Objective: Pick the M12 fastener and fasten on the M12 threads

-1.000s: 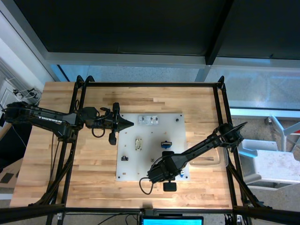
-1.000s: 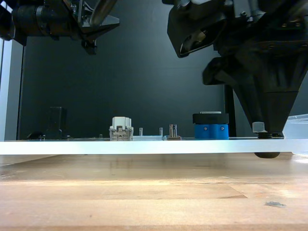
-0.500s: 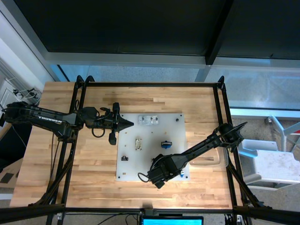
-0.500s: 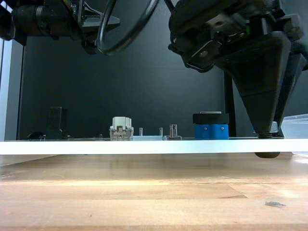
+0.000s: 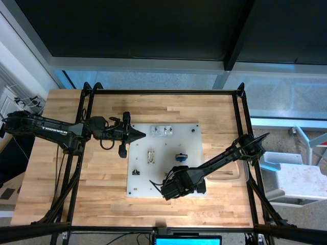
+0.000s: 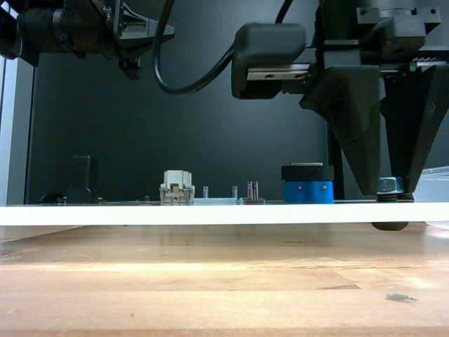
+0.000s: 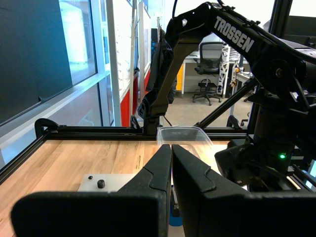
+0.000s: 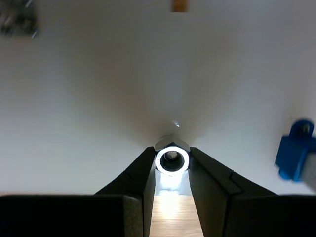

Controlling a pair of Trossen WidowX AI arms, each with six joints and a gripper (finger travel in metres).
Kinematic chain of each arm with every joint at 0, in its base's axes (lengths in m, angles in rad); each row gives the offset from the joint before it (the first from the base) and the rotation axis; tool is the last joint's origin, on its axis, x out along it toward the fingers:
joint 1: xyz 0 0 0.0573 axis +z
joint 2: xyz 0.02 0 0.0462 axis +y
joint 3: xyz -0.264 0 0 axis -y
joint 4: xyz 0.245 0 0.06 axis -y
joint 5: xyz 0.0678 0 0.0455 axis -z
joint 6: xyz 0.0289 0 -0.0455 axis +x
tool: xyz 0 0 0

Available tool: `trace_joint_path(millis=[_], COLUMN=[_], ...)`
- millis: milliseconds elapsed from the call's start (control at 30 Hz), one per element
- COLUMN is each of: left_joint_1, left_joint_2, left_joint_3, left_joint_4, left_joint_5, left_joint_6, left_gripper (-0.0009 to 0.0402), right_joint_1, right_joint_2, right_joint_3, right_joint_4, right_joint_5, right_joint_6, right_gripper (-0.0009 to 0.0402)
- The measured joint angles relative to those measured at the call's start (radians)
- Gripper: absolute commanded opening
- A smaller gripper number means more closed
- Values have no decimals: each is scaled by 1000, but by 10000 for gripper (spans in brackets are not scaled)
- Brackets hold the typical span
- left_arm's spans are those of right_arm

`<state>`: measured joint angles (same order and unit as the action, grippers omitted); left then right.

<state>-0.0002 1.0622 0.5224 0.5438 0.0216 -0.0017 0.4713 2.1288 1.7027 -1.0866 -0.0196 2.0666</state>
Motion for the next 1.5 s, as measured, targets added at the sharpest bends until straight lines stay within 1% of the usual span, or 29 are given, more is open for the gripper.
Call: trace_joint_path(millis=[200, 600, 700, 1067, 1500], left_joint_1=[0, 0, 0, 0, 0], left_joint_2=[0, 0, 0, 0, 0], left_joint_3=[0, 0, 0, 0, 0], left_joint_4=[0, 0, 0, 0, 0], left_joint_5=[0, 0, 0, 0, 0], left_joint_6=[0, 0, 0, 0, 0], left_gripper=[0, 0, 0, 0, 0], right_joint_1=[0, 0, 0, 2, 4], right_joint_2=[0, -1, -1, -1, -1], right_joint_3=[0, 0, 0, 0, 1], right_joint_4=[0, 1, 1, 0, 0], right_joint_5=[1, 3, 4, 5, 2], right_joint_6=[257, 840, 948, 1080, 1069], right_gripper=[52, 52, 52, 52, 52])
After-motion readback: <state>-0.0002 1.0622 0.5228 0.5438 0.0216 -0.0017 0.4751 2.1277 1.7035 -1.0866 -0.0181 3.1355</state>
